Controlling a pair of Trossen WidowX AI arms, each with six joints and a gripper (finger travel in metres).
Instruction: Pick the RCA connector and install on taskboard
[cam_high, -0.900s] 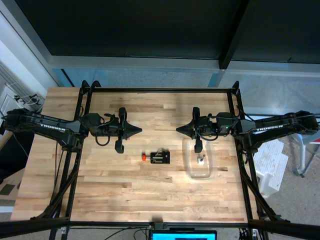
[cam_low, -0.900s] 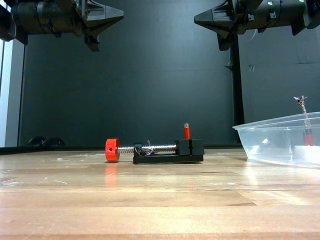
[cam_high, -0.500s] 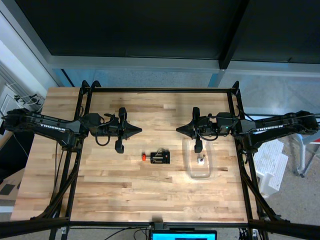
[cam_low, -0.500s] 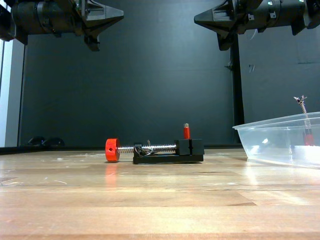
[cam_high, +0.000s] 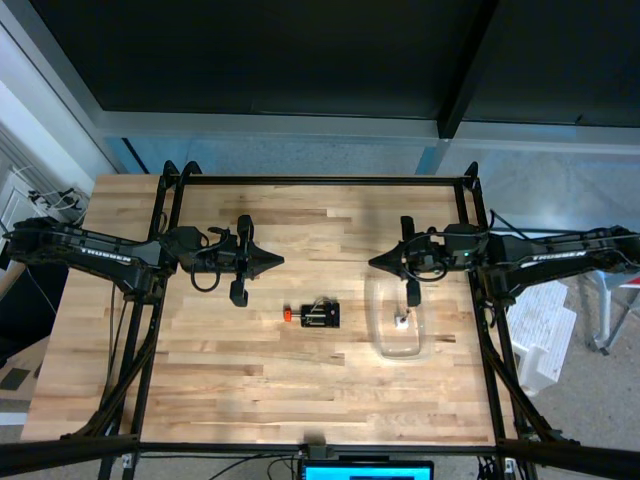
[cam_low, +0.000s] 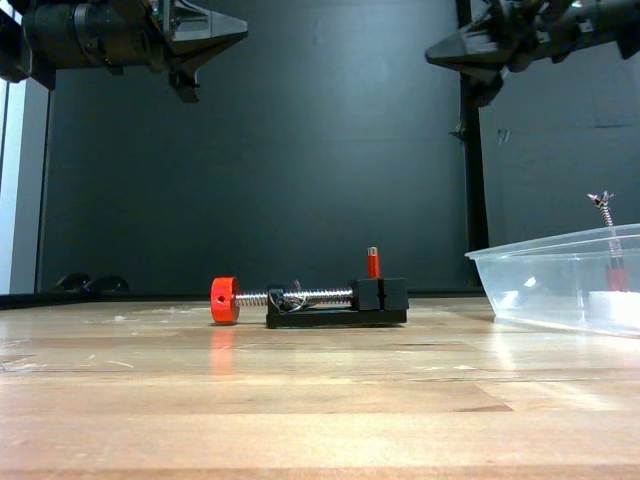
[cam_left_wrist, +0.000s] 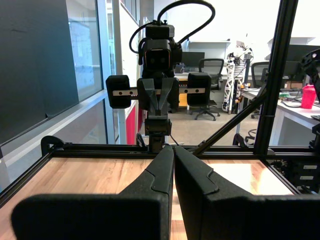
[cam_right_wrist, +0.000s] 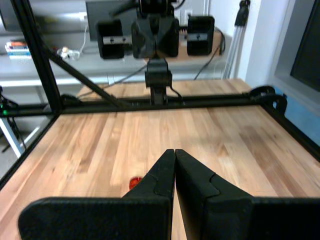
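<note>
The taskboard (cam_high: 318, 316), a small black block with a red-orange knob (cam_low: 224, 299) and a silvery spring, lies mid-table. The RCA connector (cam_high: 404, 315) is a tiny dark piece beside a white cube (cam_high: 399, 322) in the clear tray (cam_high: 384, 343). My right gripper (cam_high: 373, 263) hangs shut and empty, high above the table, just left of the tray's far end. In the right wrist view its fingertips (cam_right_wrist: 165, 159) touch, with the red knob (cam_right_wrist: 134, 182) beyond them. My left gripper (cam_high: 280, 261) hangs shut, high and behind-left of the taskboard, its fingers (cam_left_wrist: 162, 157) closed.
A red peg (cam_low: 372, 262) stands up from the taskboard's right end. A thin metal stem (cam_low: 604, 210) rises above the tray's rim (cam_low: 545, 245). A black frame (cam_high: 320, 181) borders the table's far side and both flanks.
The right arm has drawn back to the right, toward the tray, and its gripper now tilts slightly downward. The left arm has not moved.
</note>
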